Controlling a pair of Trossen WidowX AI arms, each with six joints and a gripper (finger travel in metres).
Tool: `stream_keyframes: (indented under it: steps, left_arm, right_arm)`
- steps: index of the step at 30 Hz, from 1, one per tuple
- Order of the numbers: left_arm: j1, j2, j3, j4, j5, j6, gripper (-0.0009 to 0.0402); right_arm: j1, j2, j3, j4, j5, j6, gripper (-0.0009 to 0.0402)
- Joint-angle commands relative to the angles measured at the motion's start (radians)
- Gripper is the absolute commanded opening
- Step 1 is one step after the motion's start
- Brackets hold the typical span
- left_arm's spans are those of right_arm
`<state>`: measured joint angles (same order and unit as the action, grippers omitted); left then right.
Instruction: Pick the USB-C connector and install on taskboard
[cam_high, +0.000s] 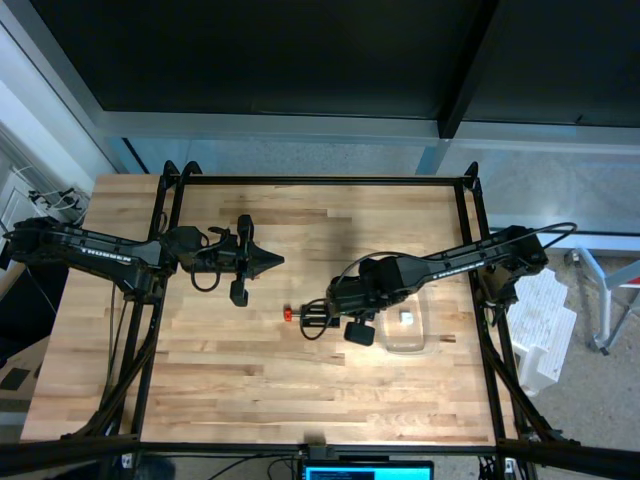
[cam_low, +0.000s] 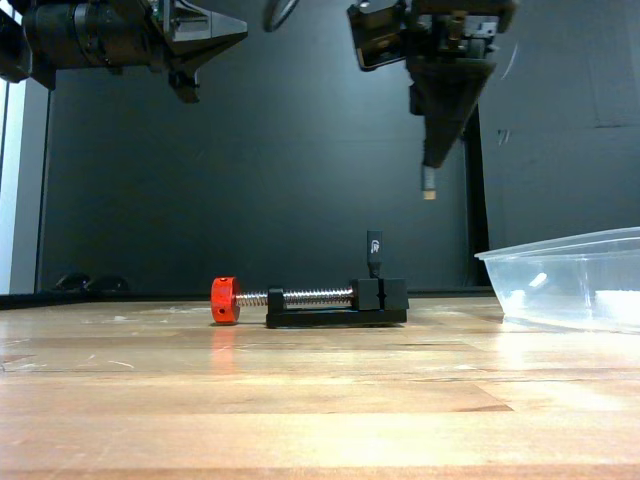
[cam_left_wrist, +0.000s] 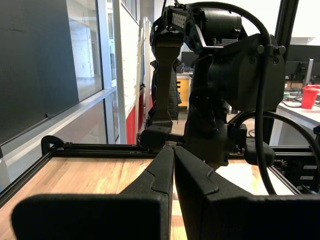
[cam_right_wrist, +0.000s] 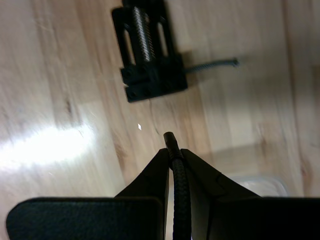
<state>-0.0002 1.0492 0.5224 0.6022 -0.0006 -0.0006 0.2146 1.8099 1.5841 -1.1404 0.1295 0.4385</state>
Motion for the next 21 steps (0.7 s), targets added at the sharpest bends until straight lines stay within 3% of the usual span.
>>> stream_keyframes:
  steps: [1,11,21]
  left_arm:
    - [0.0,0.0,0.0,0.001,0.0,0.0,0.0]
    - [0.0,0.0,0.0,0.001,0.0,0.0,0.0]
    - [0.0,0.0,0.0,0.001,0.0,0.0,0.0]
  right_arm:
    - [-0.023,0.024,0.03,0.014,-0.01,-0.021,0.0]
    - [-0.054,0.1,0.116,-0.006,-0.01,-0.108,0.0]
    - [-0.055,0.124,0.14,-0.016,-0.017,-0.131,0.0]
